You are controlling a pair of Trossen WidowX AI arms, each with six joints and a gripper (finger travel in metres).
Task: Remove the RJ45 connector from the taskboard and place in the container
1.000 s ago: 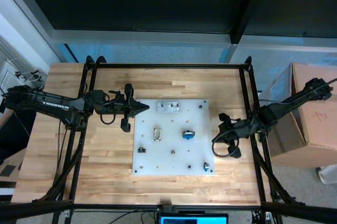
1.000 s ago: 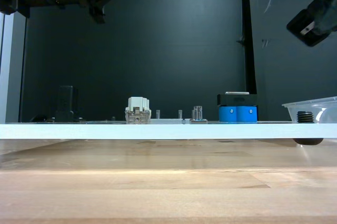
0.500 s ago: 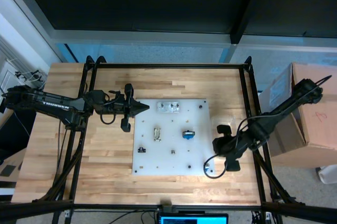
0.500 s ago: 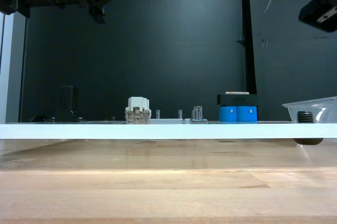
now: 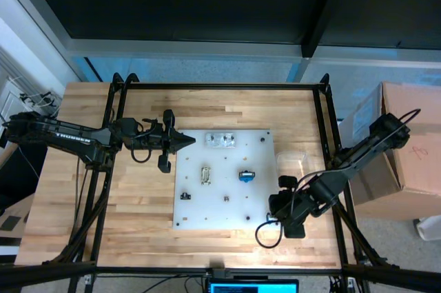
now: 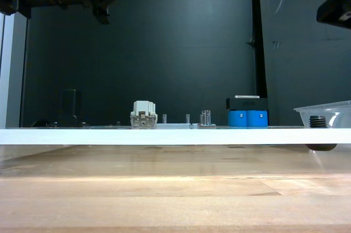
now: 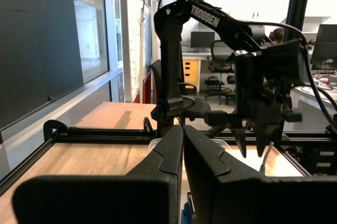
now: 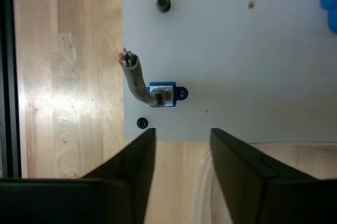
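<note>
In the high view the left gripper (image 5: 185,140) hangs over the far left edge of the board (image 5: 220,189). The right gripper (image 5: 279,205) is over the board's near right corner and hides the RJ45, with the container (image 5: 292,162) just beside the board's right edge. The low view shows both arms well above the board. In the left wrist view the left jaws are together and empty. In the right wrist view the right jaws stand apart above the RJ45 (image 8: 167,94), which sits in its blue seat near the board's corner, its cable stub (image 8: 134,76) curving off. The connector lies nearer one finger than the middle of the gap. A straight descent might land that finger on it, or the jaws might pinch the bendy stub and slip. If the latch holds, pulling could lift the board.
</note>
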